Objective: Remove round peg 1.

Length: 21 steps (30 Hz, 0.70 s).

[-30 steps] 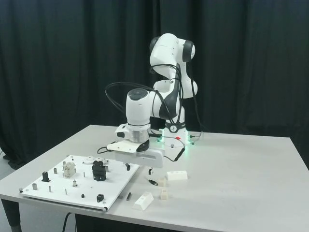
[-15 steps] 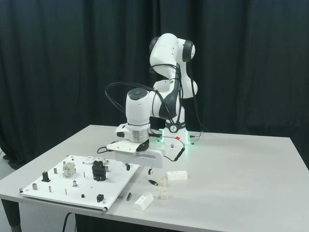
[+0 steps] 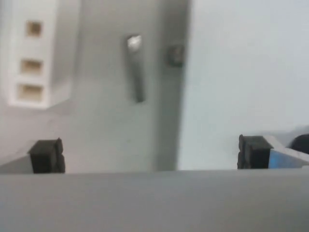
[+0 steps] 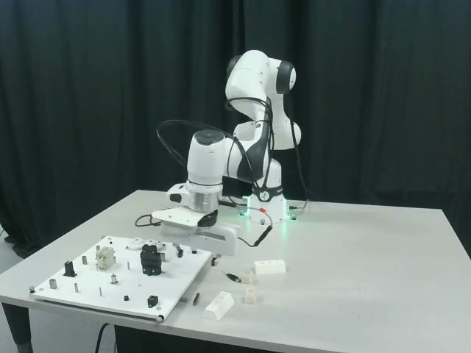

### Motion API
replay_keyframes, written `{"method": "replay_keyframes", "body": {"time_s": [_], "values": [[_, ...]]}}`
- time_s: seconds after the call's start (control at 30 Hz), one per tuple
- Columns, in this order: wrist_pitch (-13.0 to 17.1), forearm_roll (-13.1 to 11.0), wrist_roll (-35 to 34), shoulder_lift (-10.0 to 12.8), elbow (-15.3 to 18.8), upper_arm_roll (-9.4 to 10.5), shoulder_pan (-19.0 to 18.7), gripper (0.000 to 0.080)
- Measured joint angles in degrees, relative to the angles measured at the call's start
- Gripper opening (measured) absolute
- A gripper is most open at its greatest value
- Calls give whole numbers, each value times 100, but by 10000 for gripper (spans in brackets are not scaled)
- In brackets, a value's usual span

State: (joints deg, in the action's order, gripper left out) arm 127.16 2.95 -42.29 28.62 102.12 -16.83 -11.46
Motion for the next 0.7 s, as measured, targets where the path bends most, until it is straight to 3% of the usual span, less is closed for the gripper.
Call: {"method": "replay_keyframes", "body": {"time_s": [0.23,0.47,0.7], "values": [[353,240,-17,-4,-62,-3,273,800],[622,242,167,-2,-140,6,590,800],[685,187,391,40,-302,74,926,800]]}}
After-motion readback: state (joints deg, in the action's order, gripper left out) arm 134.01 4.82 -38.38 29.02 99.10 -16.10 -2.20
